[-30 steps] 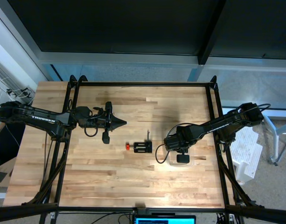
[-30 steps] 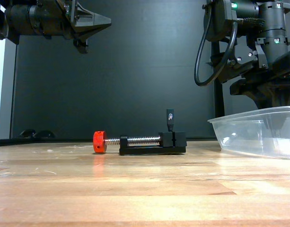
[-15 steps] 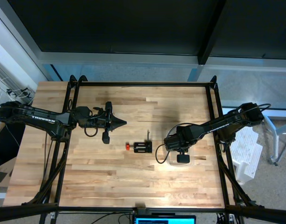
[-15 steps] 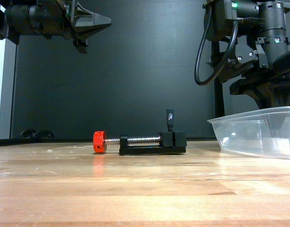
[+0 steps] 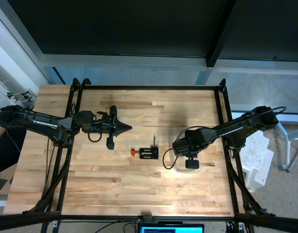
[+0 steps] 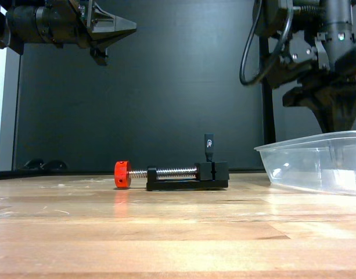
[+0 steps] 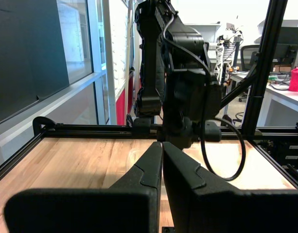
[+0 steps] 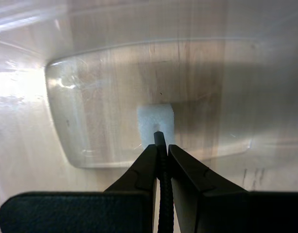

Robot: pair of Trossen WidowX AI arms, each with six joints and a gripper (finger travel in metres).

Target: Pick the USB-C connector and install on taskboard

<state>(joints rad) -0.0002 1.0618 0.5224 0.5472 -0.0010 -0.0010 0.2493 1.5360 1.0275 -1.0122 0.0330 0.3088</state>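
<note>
Black USB-C connector (image 8: 159, 139) pinched, right jaws 3 o'clock off taskboard (image 5: 148, 153)
Left jaws shut empty at 11; tiny grip, might twist

Overhead room light, even; worktop (image 5: 139, 184) bright in high view. Glare whitens the tray (image 8: 54, 87) wall beneath right fingers (image 8: 192, 177). USB-C connector (image 8: 160, 139) pinched there reads black, soft-focus. Left fingers (image 6: 115, 26), raised at left, closed, sit dark against dark backdrop in low view.
</note>
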